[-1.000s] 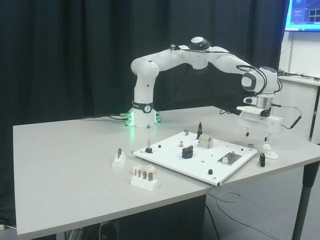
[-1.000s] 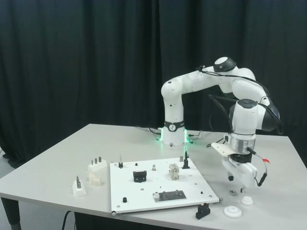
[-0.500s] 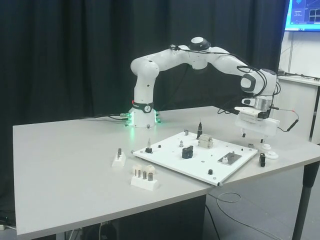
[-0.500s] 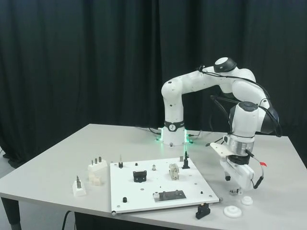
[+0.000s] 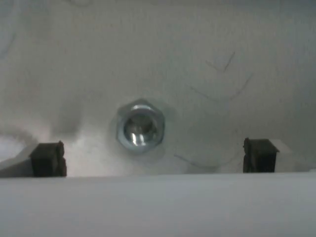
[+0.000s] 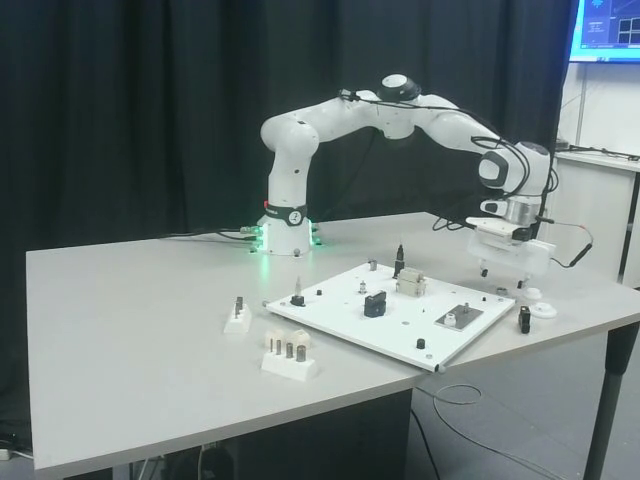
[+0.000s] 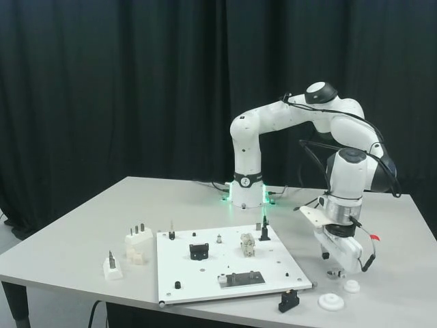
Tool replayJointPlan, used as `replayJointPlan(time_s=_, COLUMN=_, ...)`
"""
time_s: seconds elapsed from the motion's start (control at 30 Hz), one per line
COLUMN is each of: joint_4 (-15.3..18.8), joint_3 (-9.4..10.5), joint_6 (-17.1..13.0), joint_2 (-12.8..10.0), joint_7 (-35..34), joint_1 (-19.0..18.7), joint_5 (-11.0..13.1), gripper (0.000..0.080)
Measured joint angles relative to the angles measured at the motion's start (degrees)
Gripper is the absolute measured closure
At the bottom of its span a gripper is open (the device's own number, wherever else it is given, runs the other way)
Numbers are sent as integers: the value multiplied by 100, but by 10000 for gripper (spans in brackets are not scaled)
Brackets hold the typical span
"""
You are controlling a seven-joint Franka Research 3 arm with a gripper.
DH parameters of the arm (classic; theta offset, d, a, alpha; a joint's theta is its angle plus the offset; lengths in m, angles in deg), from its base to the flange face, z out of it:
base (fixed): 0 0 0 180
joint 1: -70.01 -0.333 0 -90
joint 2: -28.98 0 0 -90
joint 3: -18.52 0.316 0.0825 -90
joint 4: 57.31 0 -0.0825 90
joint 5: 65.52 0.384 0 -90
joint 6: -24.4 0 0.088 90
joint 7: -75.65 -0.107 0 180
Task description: Pick bolt 4.
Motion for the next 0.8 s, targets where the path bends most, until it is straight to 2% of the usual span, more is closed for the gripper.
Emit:
replayJointPlan(time_s=0.3, joint_4=179, joint_3=3, joint_6=-50, joint_2=2, joint_7=34, joint_1=-183, joint_5=37, gripper=3)
replayJointPlan(time_s=0.8, joint_4=521, joint_3=11, joint_6=-466, joint_2=2, joint_7=192, joint_1=-432, joint_5=224, gripper=3)
